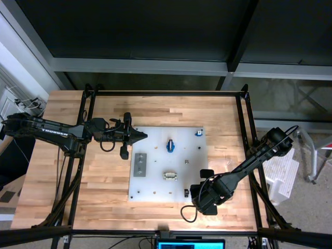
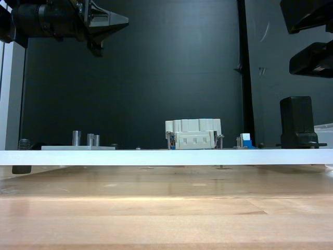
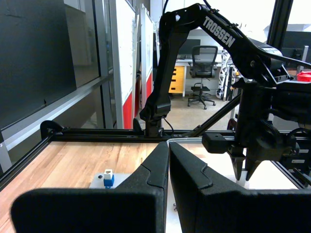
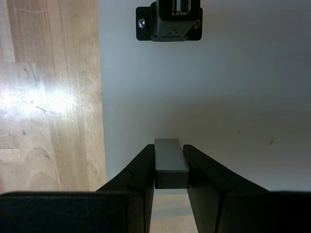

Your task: Pick the 16mm bar and install on taskboard

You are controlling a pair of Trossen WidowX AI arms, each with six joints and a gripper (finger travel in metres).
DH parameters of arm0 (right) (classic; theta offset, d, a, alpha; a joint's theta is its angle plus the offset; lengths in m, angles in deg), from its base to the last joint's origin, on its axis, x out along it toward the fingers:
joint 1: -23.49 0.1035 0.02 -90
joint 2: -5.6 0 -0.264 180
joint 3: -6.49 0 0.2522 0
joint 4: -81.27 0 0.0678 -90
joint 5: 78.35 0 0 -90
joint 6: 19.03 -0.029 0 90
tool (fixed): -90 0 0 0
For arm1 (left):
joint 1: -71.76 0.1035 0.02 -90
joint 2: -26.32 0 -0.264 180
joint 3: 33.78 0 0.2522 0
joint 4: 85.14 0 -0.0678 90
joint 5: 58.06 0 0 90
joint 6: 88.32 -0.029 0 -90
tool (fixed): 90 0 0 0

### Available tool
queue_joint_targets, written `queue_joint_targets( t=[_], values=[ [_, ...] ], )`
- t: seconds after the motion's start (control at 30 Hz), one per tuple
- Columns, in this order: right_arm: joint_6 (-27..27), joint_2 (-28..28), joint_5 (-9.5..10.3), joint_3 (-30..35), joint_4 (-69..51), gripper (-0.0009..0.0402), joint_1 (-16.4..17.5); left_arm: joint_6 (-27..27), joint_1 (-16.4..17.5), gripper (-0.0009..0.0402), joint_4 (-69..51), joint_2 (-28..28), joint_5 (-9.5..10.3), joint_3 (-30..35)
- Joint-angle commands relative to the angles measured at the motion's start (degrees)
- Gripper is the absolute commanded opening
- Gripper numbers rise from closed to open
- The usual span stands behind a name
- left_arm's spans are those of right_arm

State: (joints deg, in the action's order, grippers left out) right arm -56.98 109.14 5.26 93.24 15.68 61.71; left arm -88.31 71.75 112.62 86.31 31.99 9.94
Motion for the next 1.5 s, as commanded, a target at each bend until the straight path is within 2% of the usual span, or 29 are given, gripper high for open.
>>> queue_joint_targets(
  t=[0.03,0.5,1.13,1.3,1.5],
  values=[
    [0.09,0.0,-0.09,-0.33,0.24,0.0,0.0,0.0,0.0,0.0,0.0,0.02,-0.02,0.0],
    [0.04,0.0,-0.04,-0.46,0.61,0.0009,0.02,0.0,0.0,0.0,0.0,0.02,-0.02,0.0],
    [0.02,-0.7,-0.04,-0.44,0.7,0.018,0.07,0.0,0.0,0.0,0.0,0.02,-0.02,0.0],
    [0.07,-1.53,0.02,-0.44,0.2,0.0203,0.04,0.0,0.0,0.0,0.0,0.02,-0.02,0.0],
    [0.07,-2.71,0.0,-0.44,-0.42,0.0213,0.04,0.0,0.02,0.0,0.02,0.02,-0.02,0.0]
  ],
)
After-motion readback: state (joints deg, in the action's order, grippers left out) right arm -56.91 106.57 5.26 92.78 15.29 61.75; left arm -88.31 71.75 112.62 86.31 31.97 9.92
